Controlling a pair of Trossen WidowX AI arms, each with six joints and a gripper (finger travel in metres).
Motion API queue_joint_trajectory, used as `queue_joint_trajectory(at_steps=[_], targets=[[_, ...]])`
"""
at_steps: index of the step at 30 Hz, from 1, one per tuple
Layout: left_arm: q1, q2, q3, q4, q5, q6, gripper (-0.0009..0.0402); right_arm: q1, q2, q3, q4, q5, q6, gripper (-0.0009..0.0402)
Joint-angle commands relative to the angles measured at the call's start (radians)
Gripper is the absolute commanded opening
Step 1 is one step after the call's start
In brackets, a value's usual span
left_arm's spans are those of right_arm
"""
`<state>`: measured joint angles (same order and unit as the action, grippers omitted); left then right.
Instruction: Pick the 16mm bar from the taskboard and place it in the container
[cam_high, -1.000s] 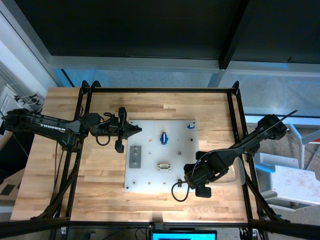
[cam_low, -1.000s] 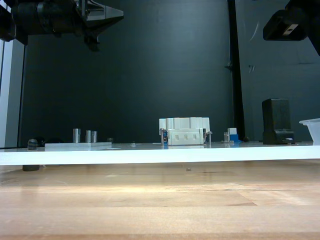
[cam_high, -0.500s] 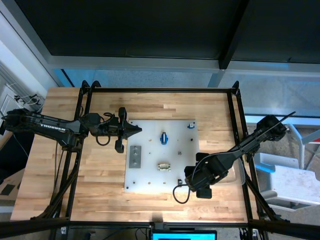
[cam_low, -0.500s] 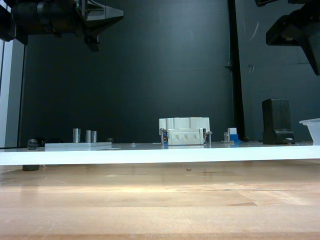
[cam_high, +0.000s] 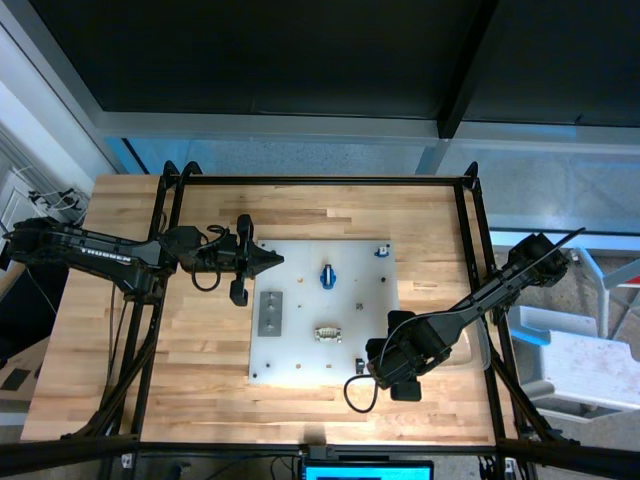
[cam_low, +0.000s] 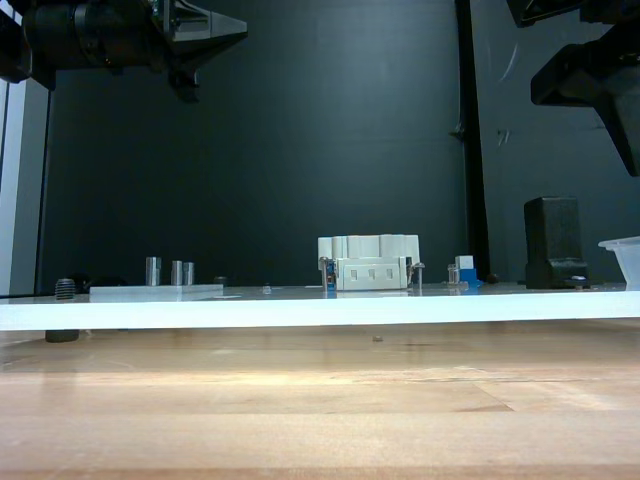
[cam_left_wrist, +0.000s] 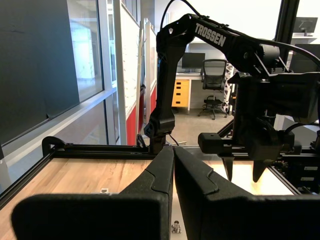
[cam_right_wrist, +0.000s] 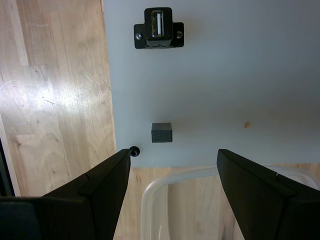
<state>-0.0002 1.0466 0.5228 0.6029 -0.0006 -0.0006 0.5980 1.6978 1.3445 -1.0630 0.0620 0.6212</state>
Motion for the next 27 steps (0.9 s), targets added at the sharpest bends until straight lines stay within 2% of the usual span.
queue_joint_trajectory(at_steps=[1,10,13,19,27], targets=[[0.0,0.0,0.0,0.0,0.0,0.0,0.0,0.001,0.0,-0.021,0.027,0.002,-0.002,0.0243],[0.0,0.0,0.0,0.0,0.0,0.0,0.0,0.004,0.0,-0.079,0.09,0.003,-0.009,0.0243],[0.0,0.0,0.0,0.0,0.0,0.0,0.0,0.005,0.0,-0.09,0.102,0.024,-0.008,0.0243],[0.0,0.001,0.0,0.0,0.0,0.0,0.0,0.006,0.0,-0.138,0.166,0.024,-0.004,0.0243],[0.0,0.0,0.0,0.0,0.0,0.0,0.0,0.01,0.013,-0.144,0.17,0.024,-0.003,0.0243]])
